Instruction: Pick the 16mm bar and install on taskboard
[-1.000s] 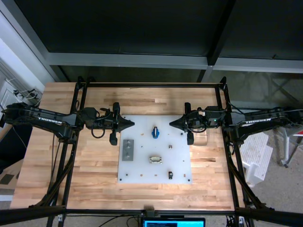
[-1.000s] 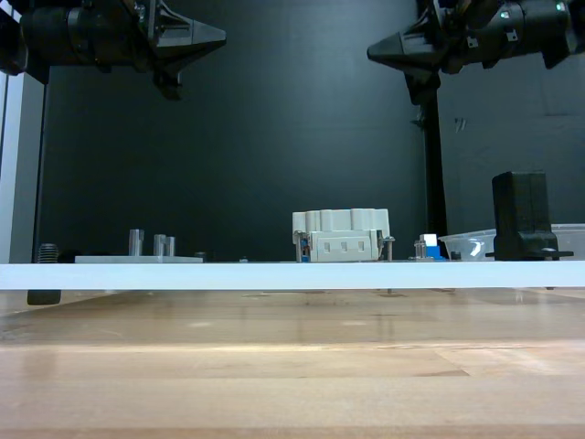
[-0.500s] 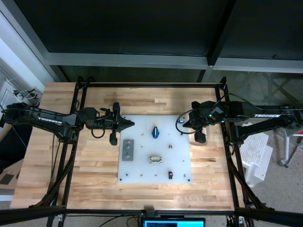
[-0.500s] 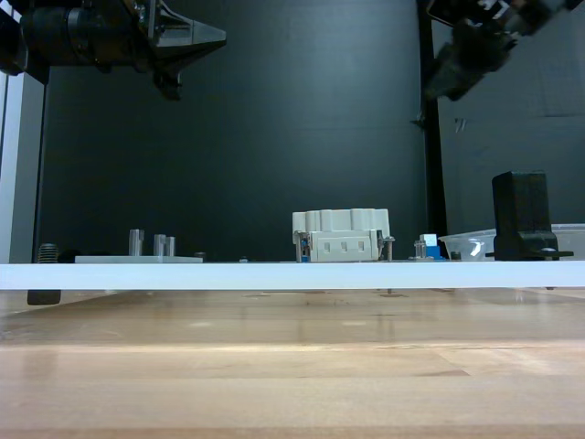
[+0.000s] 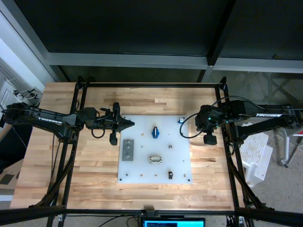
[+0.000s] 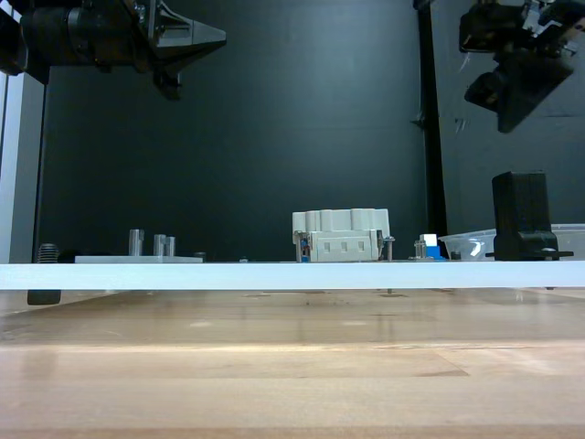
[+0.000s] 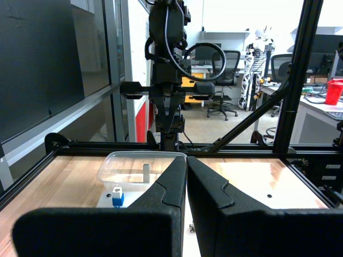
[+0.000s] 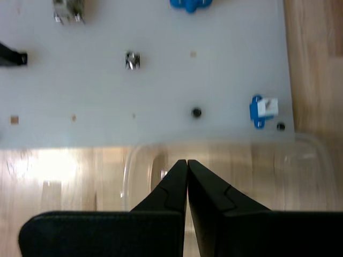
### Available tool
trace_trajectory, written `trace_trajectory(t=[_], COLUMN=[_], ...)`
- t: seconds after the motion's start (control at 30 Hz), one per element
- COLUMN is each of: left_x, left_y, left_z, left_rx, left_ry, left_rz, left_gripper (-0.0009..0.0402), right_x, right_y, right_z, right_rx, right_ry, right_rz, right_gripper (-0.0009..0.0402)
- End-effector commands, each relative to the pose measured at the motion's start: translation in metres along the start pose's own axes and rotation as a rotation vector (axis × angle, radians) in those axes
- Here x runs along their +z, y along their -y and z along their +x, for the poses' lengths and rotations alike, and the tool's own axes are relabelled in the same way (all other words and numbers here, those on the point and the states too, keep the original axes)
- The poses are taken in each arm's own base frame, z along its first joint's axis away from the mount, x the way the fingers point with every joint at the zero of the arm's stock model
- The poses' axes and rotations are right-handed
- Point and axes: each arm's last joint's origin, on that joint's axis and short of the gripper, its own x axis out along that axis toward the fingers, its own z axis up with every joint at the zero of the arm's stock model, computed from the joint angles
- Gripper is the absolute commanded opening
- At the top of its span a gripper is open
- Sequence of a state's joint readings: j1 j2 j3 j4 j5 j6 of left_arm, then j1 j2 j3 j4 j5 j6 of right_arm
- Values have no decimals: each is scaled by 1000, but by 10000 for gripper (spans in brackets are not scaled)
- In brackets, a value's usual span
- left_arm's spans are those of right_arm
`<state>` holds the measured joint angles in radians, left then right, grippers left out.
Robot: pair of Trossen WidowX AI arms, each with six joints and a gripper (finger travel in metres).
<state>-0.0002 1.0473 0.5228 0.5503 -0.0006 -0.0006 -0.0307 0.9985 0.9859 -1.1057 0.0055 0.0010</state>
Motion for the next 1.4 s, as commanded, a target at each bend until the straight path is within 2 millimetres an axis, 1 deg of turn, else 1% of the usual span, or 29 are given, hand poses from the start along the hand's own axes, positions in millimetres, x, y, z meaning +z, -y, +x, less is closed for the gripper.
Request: trace_trajectory(t=[0.03,0.37,0.53,0.63,0.93,1.07,1.2,1.4], left_x=[0,0,0,0,0,0,0,0], left_y=[0,0,0,0,0,0,0,0], left_z=[0,0,0,0,0,0,0,0], left_rx=[0,0,0,0,0,0,0,0], left_ry=[0,0,0,1,0,0,0,1], left_rz=[0,0,0,0,0,0,0,0], left_gripper=[0,0,0,0,0,0,0,0], right_x=[-3,-7,-10,-14,-32,-39,-43,-46], right_y=[0,3,16,22,34,37,39,42], right_z=[0,2,6,10,27,37,46,52], right_rx=[8,1,19,5,-12,-17,-16,-39], right_ry=[-27,-85,-106,-133,-225,-250,-250,-249], right_rz=[9,32,77,99,63,35,13,22], right_gripper=[0,0,0,0,4,20,47,93])
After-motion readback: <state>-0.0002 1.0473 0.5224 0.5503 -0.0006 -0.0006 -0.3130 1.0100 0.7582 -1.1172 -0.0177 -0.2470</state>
